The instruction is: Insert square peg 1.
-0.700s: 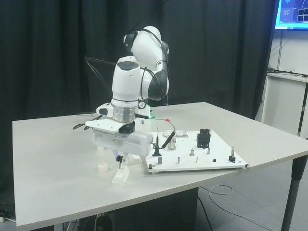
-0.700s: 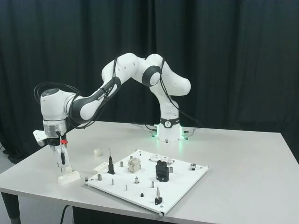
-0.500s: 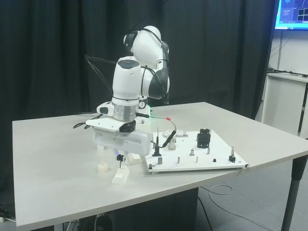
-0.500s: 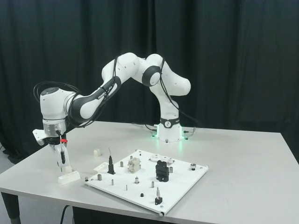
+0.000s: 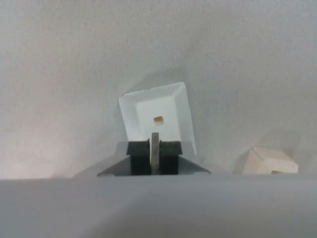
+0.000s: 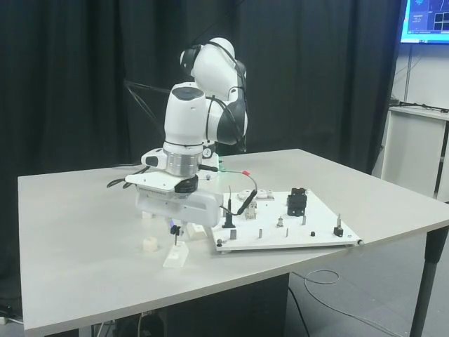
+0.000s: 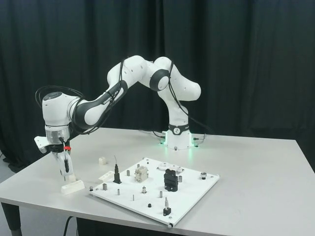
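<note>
In the wrist view my gripper point(image 5: 155, 159) is shut on a thin grey square peg point(image 5: 155, 143), held upright between the black fingers point(image 5: 138, 157). Right below the peg's tip lies a white holder block point(image 5: 171, 106) with a small square hole point(image 5: 158, 120). In the first room view the gripper point(image 6: 173, 234) hangs just above that block point(image 6: 175, 257), left of the white task board point(image 6: 319, 223). The second room view shows the gripper point(image 7: 66, 170) over the block point(image 7: 72, 187) near the table's front left edge, the peg's tip a little above the block.
A small white block point(image 6: 149, 245) sits on the table close beside the holder, also visible as a small block point(image 5: 267, 161) in the wrist view. The task board point(image 7: 192, 192) carries several upright pegs, a black clamp point(image 7: 170, 180) and a cable fixture. The table edge is close in front.
The arm has risen slightly, lifting the peg a little higher above the holder block. Nothing else has moved.
</note>
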Controlling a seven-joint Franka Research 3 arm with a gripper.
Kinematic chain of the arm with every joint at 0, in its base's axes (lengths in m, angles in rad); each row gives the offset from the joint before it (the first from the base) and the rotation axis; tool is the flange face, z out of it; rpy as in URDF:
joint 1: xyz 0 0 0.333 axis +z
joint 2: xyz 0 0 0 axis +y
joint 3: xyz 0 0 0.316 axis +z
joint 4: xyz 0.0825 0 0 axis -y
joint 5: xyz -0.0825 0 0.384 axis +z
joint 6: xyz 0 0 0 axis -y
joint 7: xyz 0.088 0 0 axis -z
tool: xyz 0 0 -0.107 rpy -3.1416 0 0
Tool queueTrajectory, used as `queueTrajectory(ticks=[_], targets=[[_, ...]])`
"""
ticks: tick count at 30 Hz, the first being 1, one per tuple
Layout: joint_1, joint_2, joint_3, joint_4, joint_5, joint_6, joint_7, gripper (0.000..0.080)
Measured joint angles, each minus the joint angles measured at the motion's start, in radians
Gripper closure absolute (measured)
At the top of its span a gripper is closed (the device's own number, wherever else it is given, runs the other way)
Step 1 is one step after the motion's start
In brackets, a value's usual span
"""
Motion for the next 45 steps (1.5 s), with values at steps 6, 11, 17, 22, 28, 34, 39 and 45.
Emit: queueTrajectory(ticks=[6, 11, 17, 22, 28, 34, 39, 45], targets=[[0.000, 0.001, 0.000, 0.000, 0.000, 0.000, 0.000, 0.0768], [0.001, 0.002, 0.000, 0.000, 0.000, 0.001, 0.000, 0.0768], [0.002, 0.003, 0.000, 0.000, 0.000, 0.001, 0.000, 0.0768], [0.002, 0.003, 0.000, 0.000, 0.000, 0.002, 0.000, 0.0768], [0.002, 0.003, 0.000, 0.000, 0.000, -0.008, 0.003, 0.0768], [0.007, -0.002, 0.000, 0.000, 0.000, -0.054, 0.035, 0.0768], [0.017, -0.016, -0.001, 0.000, 0.000, -0.116, 0.064, 0.0768], [0.042, -0.037, -0.009, 0.000, 0.000, -0.195, 0.099, 0.0768]])
